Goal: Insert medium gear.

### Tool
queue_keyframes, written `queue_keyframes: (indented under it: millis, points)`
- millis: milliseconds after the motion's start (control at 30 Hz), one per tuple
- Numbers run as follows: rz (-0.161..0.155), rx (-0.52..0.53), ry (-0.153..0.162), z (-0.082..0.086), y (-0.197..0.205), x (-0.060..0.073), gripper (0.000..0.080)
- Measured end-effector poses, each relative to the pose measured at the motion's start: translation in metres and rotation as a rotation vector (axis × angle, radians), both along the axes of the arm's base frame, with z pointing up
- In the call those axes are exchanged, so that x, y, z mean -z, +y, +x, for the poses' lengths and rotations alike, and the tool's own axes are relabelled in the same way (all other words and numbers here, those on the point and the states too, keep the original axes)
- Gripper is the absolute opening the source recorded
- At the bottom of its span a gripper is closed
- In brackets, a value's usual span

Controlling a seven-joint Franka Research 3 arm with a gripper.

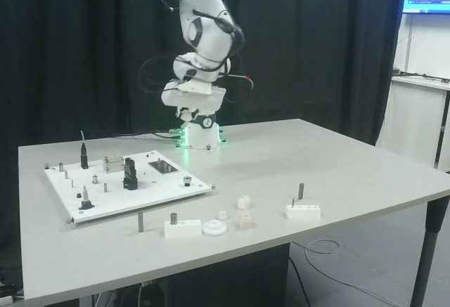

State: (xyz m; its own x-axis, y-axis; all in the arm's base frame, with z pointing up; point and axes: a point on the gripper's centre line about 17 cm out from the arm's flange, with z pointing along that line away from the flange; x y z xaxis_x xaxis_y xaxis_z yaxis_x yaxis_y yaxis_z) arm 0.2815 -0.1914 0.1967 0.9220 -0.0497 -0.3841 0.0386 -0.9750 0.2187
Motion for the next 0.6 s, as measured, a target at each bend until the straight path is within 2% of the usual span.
queue_keyframes:
  millis: [233,467,600]
  points:
    - [-0.096,-0.019,-0.018,0.01,0.014,-0.021,0.0396]
    - [-0.156,-0.041,-0.057,0.022,0.024,-0.042,0.0396]
    - [-0.178,-0.056,-0.084,0.029,0.028,-0.054,0.0396]
